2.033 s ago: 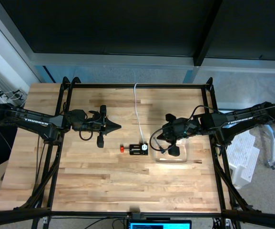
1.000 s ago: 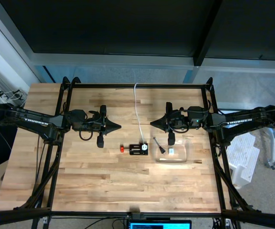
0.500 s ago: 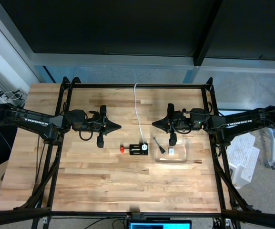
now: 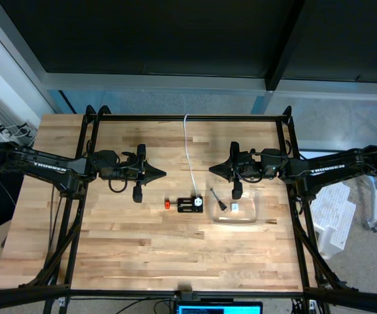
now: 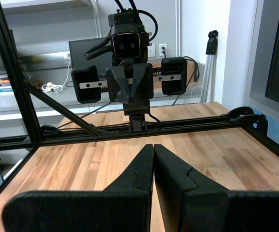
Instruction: Remove the power plug from the receptacle and place in the container
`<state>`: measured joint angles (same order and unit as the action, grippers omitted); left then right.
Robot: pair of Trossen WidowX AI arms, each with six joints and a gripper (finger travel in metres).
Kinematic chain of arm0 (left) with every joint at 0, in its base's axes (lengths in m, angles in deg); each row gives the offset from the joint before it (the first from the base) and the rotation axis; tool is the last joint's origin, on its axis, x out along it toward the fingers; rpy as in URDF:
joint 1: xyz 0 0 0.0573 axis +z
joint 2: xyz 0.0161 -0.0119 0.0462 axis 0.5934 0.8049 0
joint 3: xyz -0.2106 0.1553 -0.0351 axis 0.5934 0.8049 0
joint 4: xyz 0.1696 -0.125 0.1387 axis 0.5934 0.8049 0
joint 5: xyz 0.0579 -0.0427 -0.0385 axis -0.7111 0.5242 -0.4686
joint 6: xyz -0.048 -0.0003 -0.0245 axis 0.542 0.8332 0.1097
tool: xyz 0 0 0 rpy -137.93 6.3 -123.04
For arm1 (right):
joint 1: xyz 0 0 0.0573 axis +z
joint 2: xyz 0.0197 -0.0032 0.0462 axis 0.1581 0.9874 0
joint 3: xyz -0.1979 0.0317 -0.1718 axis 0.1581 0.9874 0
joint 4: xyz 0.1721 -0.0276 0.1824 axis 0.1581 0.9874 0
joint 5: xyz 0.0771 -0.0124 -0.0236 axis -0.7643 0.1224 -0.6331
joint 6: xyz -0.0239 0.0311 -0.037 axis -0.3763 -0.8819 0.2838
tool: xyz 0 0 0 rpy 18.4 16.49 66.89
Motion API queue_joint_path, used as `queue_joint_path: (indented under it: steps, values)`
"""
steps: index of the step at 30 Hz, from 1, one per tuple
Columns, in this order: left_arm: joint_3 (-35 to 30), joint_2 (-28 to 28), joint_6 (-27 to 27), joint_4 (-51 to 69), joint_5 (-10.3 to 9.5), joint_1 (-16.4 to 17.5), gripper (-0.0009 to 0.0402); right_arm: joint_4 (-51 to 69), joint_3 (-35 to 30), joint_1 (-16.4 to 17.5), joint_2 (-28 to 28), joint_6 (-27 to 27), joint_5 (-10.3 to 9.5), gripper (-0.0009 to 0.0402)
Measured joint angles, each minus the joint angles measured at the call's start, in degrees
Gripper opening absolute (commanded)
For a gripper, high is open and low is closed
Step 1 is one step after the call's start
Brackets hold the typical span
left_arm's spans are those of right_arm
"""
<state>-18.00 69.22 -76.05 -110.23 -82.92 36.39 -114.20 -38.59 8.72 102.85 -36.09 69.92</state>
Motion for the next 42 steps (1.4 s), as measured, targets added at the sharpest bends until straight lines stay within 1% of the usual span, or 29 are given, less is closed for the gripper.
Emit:
queue_joint_path:
  steps: [42]
  values:
    - [0.0,0.0,0.0,0.0,0.00,0.0,0.0000,0.5,0.0,0.0,0.1,0.6,0.02,0.0000]
